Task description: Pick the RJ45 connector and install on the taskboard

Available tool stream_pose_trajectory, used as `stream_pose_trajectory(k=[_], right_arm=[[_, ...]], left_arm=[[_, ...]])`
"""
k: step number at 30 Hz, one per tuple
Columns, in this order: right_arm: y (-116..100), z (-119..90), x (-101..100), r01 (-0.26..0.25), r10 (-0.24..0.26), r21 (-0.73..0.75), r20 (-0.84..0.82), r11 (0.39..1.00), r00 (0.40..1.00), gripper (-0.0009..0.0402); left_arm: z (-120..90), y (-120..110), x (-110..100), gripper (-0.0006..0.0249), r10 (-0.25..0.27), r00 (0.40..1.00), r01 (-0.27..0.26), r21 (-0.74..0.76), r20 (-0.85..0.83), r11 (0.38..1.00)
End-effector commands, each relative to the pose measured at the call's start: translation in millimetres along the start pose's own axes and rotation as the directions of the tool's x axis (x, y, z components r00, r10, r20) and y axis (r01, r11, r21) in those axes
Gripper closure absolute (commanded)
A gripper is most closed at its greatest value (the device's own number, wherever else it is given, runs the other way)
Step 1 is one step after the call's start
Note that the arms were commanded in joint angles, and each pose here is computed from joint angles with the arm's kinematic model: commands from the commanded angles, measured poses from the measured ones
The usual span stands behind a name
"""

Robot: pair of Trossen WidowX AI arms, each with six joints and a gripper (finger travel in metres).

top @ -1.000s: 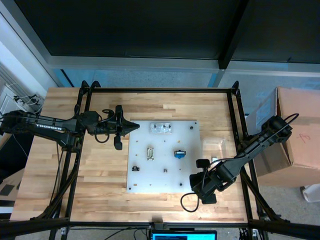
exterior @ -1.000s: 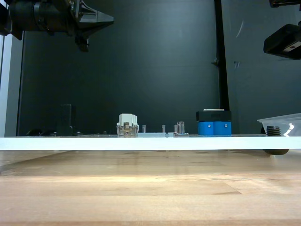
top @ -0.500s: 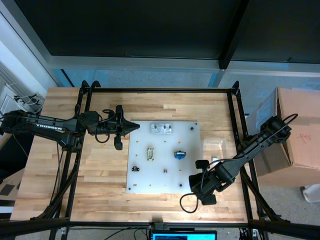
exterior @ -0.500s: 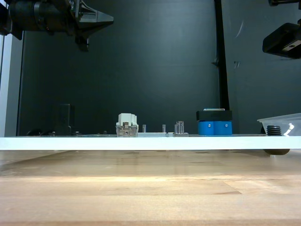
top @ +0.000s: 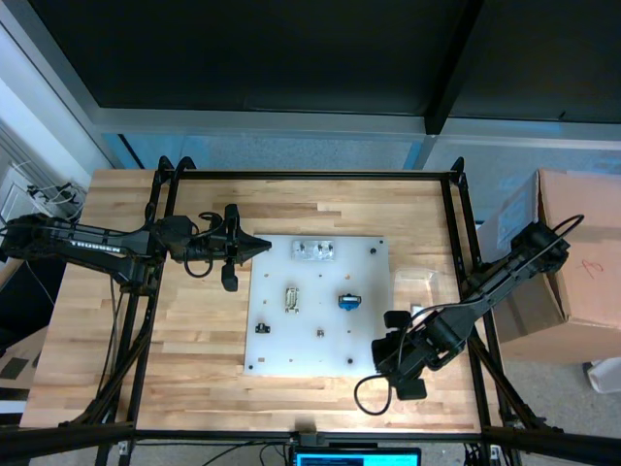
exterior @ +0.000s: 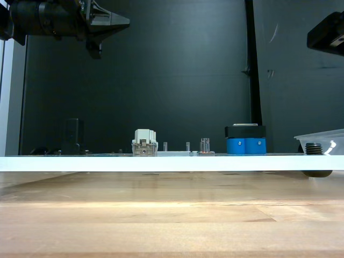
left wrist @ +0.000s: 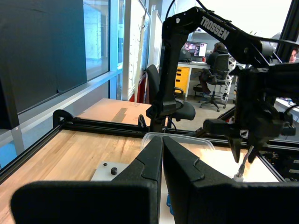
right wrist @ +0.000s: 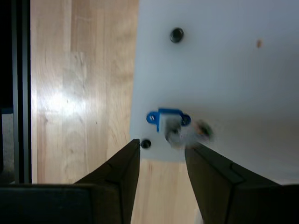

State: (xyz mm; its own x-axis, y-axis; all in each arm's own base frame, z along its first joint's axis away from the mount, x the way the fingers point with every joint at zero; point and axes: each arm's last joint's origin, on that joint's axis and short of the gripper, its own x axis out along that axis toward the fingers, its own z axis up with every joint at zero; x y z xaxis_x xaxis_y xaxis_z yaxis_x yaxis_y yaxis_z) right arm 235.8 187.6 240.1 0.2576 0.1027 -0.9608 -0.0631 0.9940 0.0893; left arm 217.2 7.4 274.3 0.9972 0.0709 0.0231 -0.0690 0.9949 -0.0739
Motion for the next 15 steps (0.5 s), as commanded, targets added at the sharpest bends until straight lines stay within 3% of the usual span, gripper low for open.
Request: stream_pose_trajectory(k=[1, 9, 15], right_arm=[[-4.4, -2.8, -12.6, 0.004, -0.005, 0.013, 0.021, 1.000, 1.000, 0.0247], [-8.5, -6.4, -22.1, 0.002, -0.003, 0.026, 0.023, 1.000, 1.000, 0.0255], [-40.7, 1.0, -50.1, 0.032, -0.045, 0.082, 0.163, 0.996, 0.986, 0.0280]], left_arm=[[0.0, 0.1, 0.1, 0.0243, 0.000, 1.000, 0.000, 0.000, 0.000, 1.000], [0.0, 0.1, 0.1, 0.0243, 0.000, 1.000, 0.000, 0.000, 0.000, 1.000], [0.0, 0.1, 0.1, 0.0243, 0.000, 1.000, 0.000, 0.000, 0.000, 1.000]])
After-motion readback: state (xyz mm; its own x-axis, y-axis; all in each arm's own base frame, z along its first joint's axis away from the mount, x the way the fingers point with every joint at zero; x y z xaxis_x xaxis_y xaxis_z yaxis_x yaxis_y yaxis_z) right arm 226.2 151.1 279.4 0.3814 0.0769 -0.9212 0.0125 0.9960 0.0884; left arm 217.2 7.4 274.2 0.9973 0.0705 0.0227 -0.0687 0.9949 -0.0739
